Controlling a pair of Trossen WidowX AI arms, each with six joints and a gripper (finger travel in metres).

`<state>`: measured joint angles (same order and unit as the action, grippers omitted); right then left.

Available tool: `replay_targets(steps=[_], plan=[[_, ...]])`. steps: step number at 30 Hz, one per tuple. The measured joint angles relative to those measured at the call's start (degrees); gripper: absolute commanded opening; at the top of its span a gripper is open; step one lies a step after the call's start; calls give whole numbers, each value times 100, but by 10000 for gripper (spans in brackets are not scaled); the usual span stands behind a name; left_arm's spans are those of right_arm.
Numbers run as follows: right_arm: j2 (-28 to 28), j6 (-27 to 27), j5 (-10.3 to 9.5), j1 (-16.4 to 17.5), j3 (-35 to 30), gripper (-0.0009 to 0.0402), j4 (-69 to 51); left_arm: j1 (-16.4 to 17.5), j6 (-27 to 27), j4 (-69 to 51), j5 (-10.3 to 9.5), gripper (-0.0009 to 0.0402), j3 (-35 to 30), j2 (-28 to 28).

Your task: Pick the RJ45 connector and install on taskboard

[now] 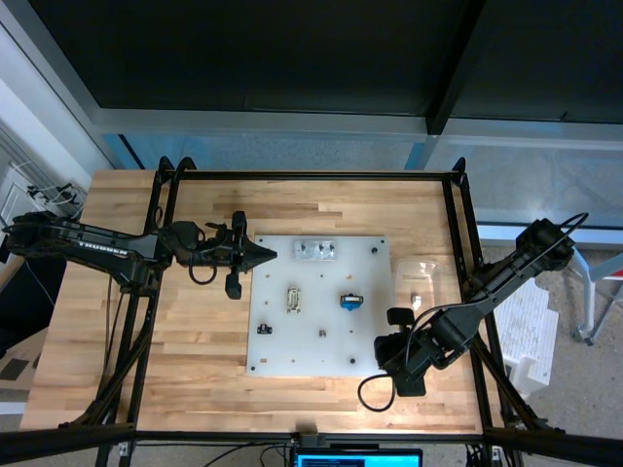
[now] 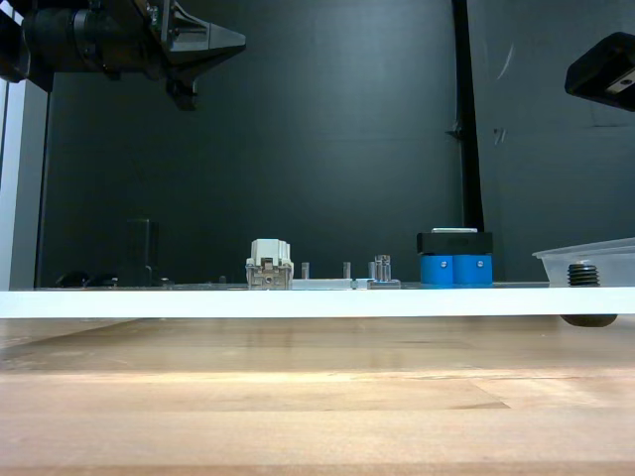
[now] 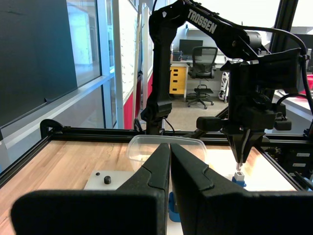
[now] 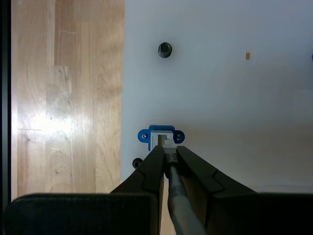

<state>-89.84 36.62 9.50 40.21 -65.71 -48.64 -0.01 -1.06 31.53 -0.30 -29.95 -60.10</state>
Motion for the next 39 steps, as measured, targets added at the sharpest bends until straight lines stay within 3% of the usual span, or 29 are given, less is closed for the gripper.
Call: replay_targets(steps=[39], plan=[[-328,52,31,31,164,0,365,0,0,0,2,0,2,0]])
